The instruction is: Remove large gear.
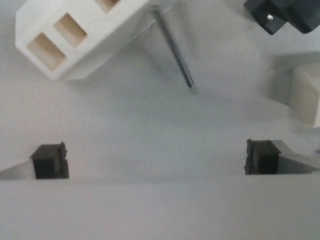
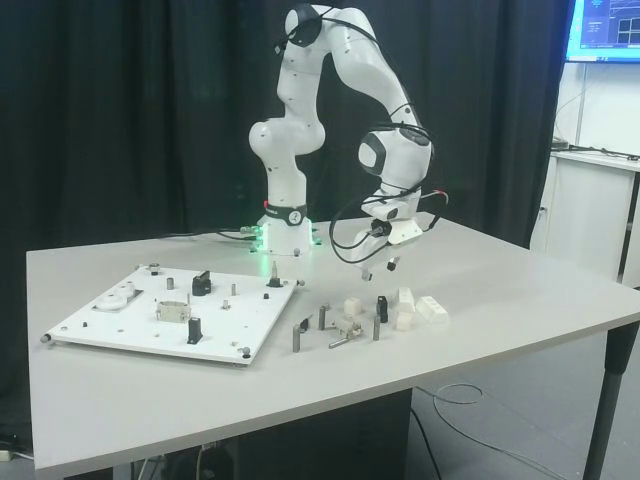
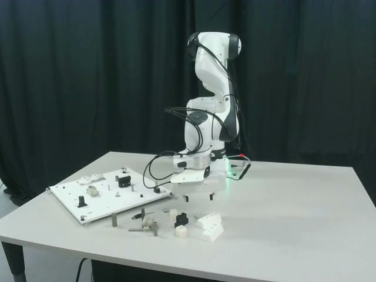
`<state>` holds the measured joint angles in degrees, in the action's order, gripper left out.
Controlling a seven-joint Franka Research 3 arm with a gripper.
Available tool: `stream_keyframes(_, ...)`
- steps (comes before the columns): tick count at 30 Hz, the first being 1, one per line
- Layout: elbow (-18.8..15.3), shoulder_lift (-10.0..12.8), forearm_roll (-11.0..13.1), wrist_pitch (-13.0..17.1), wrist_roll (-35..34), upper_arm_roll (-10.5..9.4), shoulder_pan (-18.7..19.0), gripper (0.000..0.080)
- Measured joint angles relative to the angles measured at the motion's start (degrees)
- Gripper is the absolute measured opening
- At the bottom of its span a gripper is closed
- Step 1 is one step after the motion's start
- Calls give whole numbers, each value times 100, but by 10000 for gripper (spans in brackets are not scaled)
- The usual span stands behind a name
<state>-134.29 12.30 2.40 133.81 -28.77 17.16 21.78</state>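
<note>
your white board sits far left with the large gear on it; your gripper, fingers wide and empty, hovers over loose parts, so descending here risks hitting them

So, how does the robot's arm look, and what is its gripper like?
The arm is white, made of rounded glossy segments with grey bands at the joints. Black cables loop loosely beside the wrist. A green light glows at its base. The gripper has a white body and two small black fingertips.
</note>
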Motion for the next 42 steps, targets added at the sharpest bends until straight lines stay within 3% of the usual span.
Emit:
stream_keyframes(3,-20,-8,0,35,-10,-4,0,744)
stream_keyframes(4,-28,-9,0,51,-11,-5,0,797)
stream_keyframes(42,-76,-20,-78,179,-46,-6,-12,800)
